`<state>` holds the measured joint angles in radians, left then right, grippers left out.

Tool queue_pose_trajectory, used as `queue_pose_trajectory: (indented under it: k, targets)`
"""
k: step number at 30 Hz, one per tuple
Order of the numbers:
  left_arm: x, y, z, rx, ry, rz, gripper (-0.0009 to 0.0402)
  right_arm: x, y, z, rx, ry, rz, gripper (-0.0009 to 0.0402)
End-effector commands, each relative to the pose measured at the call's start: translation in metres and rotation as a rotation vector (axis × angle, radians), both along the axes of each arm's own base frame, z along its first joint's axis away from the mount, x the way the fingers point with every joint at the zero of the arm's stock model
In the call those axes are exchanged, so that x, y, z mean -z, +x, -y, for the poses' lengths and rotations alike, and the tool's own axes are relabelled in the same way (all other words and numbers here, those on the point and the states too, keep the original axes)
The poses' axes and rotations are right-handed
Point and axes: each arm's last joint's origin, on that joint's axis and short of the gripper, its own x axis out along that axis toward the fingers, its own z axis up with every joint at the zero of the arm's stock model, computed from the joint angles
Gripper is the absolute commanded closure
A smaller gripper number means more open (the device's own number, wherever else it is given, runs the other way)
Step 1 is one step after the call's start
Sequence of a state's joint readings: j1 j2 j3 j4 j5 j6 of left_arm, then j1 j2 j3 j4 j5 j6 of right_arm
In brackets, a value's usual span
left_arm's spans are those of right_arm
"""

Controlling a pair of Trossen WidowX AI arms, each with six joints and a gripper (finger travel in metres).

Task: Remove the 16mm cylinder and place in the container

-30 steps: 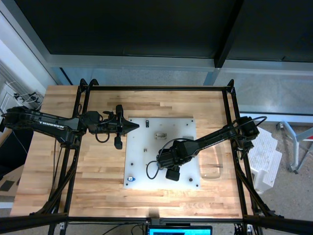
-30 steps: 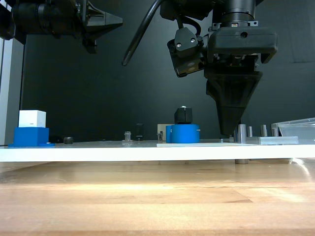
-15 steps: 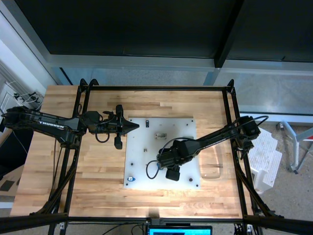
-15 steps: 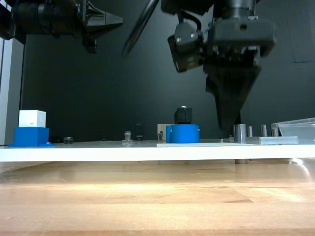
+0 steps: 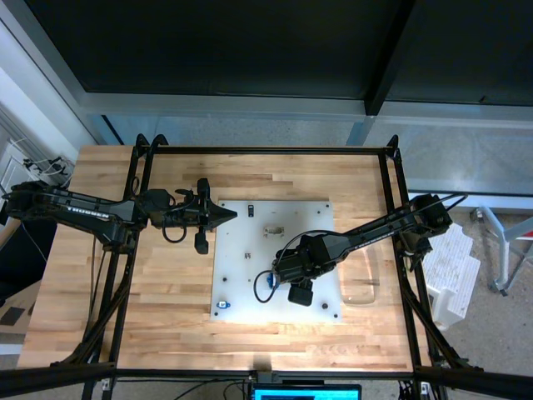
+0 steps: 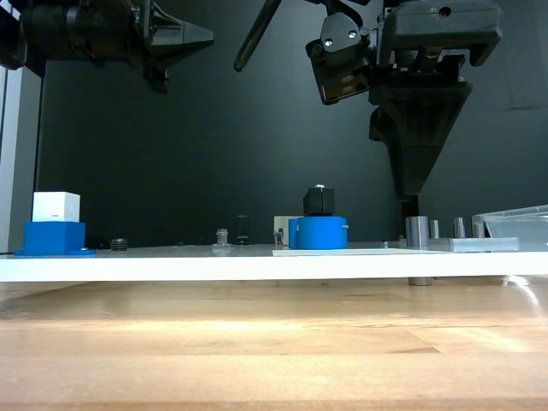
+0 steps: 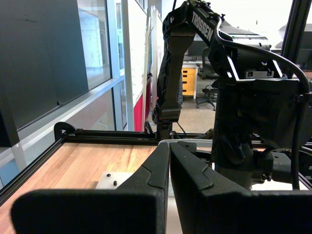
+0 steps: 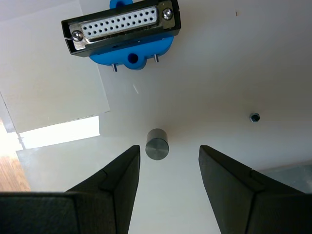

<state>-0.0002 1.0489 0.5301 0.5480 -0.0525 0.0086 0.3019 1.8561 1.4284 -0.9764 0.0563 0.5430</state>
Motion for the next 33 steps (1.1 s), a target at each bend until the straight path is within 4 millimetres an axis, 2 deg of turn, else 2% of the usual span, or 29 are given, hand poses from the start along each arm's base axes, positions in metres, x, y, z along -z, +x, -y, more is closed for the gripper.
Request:
queue_pose_trajectory:
  k: [1,5,17,33]
  targets:
    - [0.0,0.0,0.0,0.0,0.0,0.0,0.0393,0.006,0.001,-0.006,-0.014,-0.007,-0.013,0.0226]
    - [0.0,0.0,0.0,0.0,0.0,0.0,0.0393,0.015,0.003,-0.012,-0.03,-0.01,-0.02,0.0226]
    - [0.0,0.0,0.0,0.0,0.0,0.001,0.0393,0.038,0.003,-0.013,-0.031,-0.003,-0.012,0.0236]
    - [0.0,0.0,0.0,0.0,0.0,0.0,0.0393,0.036,0.002,-0.012,-0.032,0.003,-0.007,0.0366]
